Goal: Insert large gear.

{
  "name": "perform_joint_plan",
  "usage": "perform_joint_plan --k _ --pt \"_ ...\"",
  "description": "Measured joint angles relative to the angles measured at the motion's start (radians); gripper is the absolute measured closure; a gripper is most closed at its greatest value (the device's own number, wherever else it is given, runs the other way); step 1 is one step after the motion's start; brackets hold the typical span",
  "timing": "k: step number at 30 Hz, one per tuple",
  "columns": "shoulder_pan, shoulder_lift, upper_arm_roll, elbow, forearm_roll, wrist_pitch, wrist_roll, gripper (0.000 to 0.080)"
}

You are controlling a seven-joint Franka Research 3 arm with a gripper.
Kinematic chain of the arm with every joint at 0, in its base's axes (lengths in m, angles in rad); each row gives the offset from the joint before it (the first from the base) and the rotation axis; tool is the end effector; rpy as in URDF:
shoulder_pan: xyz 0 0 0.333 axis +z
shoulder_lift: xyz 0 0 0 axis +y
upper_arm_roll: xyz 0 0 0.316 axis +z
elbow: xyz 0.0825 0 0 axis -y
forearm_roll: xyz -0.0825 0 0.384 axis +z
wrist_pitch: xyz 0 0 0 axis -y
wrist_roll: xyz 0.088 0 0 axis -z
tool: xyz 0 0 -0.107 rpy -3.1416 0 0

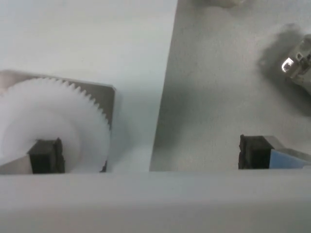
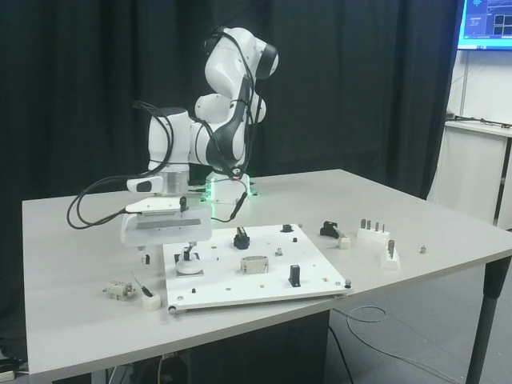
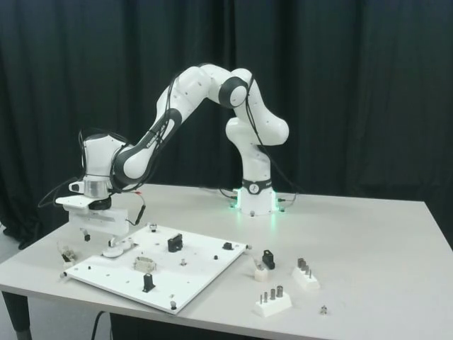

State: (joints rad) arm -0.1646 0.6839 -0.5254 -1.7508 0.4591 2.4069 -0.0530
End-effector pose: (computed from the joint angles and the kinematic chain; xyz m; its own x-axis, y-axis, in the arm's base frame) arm 0.5407 -0.3976 0.2295 0.6524 -0.7521 0.0933 -0.7551 -0.6556 -0.0055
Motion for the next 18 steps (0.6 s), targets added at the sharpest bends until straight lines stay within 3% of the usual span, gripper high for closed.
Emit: perform_joint_plan --k 18 --pt "-0.003 0.009 0.002 0.009 0.008 0.016 0.000 0.0003"
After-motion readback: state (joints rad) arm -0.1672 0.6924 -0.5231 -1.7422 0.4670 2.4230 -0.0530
